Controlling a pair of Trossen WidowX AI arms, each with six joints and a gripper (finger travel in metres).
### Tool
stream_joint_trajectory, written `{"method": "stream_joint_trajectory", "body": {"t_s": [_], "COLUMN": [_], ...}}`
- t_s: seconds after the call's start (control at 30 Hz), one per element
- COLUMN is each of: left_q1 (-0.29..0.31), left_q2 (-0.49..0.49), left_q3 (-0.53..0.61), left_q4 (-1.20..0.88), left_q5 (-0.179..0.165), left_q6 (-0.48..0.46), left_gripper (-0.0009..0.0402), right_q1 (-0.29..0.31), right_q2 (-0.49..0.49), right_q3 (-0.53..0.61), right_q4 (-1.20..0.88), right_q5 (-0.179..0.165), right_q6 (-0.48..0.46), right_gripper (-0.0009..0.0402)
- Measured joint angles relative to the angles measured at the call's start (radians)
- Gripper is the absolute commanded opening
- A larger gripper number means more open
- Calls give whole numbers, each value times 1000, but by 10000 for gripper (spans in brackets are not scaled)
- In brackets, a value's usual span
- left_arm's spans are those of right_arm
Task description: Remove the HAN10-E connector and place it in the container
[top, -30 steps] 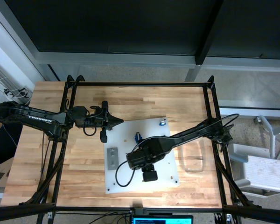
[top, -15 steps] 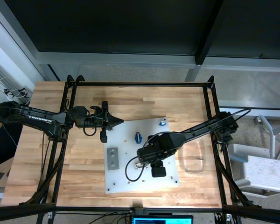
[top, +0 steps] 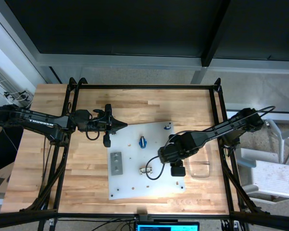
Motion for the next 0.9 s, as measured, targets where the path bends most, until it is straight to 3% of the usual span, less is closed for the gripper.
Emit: {"method": "stream_joint_trajectory", "body": {"t_s": [0.9], "left_q1": [0], "left_q2": [0], "left_q3": [0], "left_q4": [0], "left_q5": [0], "left_q6": [0], "left_gripper": [0], "right_q1": [6], "right_q2": [-382], "right_q3": [-467], "right_q4": [68], "right_q5": [0], "right_q6": [174], "right_gripper": [29]}}
